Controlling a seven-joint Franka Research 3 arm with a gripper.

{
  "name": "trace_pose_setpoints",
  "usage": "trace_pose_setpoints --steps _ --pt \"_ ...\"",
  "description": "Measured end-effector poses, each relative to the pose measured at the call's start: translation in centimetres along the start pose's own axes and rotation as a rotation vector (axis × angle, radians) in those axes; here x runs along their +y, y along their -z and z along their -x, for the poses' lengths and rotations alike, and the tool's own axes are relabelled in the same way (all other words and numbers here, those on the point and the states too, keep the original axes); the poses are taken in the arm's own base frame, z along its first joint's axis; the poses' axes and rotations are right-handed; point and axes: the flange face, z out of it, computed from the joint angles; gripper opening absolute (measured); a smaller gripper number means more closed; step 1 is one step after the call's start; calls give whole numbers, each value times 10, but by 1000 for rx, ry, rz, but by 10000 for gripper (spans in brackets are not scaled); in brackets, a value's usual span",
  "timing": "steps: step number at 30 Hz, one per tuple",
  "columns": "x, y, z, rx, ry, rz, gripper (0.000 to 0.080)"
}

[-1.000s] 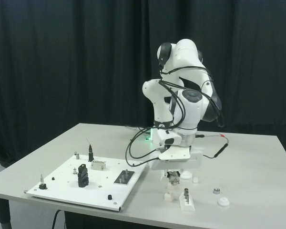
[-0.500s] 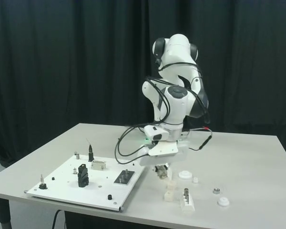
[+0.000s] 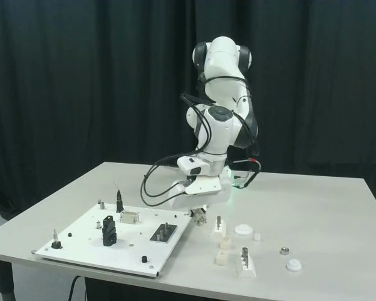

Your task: Insert waterproof.

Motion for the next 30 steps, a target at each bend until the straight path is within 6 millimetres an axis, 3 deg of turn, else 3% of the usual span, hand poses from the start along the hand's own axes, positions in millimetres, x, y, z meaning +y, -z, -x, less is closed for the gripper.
trace_pose_setpoints --steps 10,20,30 --pt "30 -2 15 82 12 -26 323" --pt "57 4 12 138 54 -45 323" --pt "98 3 9 146 140 -20 323"
